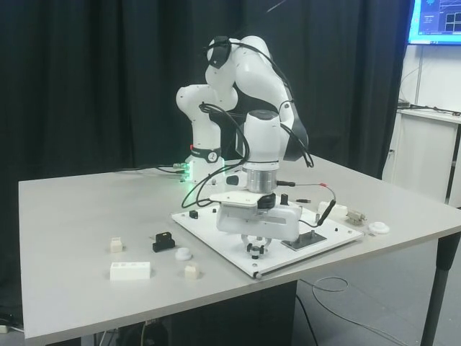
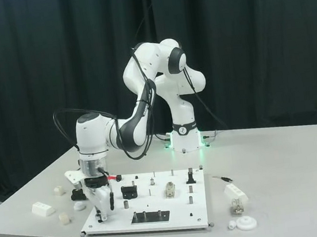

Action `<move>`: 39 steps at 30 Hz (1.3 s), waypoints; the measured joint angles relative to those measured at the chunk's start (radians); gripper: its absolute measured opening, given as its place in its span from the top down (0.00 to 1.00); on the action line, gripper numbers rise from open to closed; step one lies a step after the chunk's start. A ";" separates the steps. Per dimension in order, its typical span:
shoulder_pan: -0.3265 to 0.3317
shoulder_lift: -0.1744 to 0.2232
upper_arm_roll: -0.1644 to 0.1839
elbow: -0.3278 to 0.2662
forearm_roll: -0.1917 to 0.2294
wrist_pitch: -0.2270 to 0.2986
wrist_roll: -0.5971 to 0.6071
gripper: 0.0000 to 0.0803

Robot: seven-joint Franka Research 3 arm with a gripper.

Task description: Remove bolt 4.

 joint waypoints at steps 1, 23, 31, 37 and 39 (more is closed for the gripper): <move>0.000 0.000 0.000 0.000 0.000 0.000 -0.020 0.72; -0.004 -0.002 -0.001 -0.001 0.000 -0.002 -0.489 0.72; -0.006 -0.004 -0.001 -0.001 0.001 -0.002 -0.603 0.72; -0.009 -0.010 0.000 -0.001 0.004 -0.003 -0.696 0.72; -0.011 -0.013 0.001 -0.001 0.006 -0.004 -0.727 0.72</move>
